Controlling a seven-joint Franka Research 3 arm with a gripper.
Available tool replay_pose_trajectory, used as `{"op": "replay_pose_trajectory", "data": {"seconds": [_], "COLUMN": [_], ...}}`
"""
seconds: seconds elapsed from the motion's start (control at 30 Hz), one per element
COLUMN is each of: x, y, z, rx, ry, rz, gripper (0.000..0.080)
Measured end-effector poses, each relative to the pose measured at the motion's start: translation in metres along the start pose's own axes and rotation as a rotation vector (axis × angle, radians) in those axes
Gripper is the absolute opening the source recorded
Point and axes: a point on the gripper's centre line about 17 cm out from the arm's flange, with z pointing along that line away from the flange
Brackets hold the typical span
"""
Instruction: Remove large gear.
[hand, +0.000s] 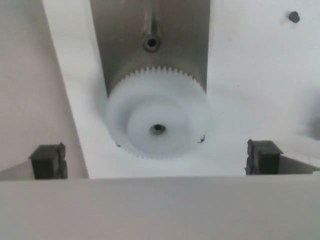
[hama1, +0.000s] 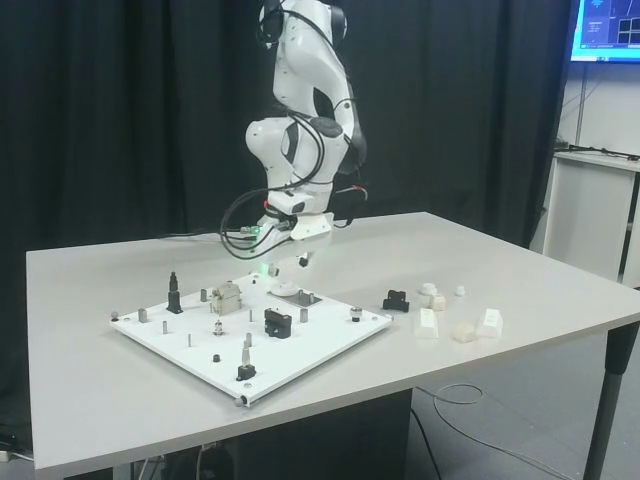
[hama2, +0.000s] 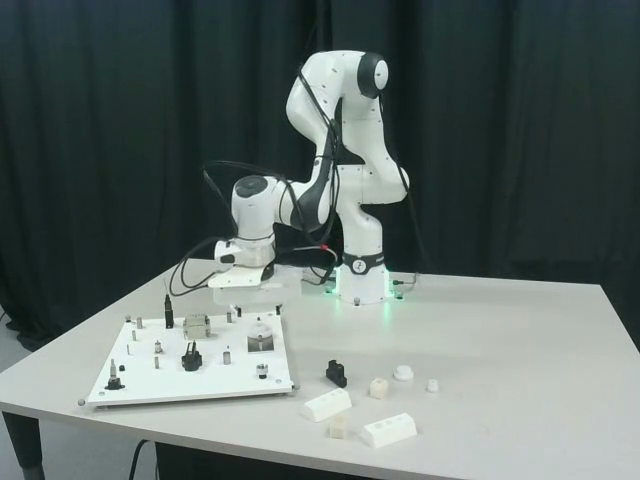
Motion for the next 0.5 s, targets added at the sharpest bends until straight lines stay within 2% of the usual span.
{"op": "replay_pose_trajectory", "data": {"seconds": [0.5], "x": [-0.005], "y": [0.002], "z": [0.026], "rx": [-0.006], "ry": [-0.010], "rz": [-0.012], "gripper": [0.0800]}}
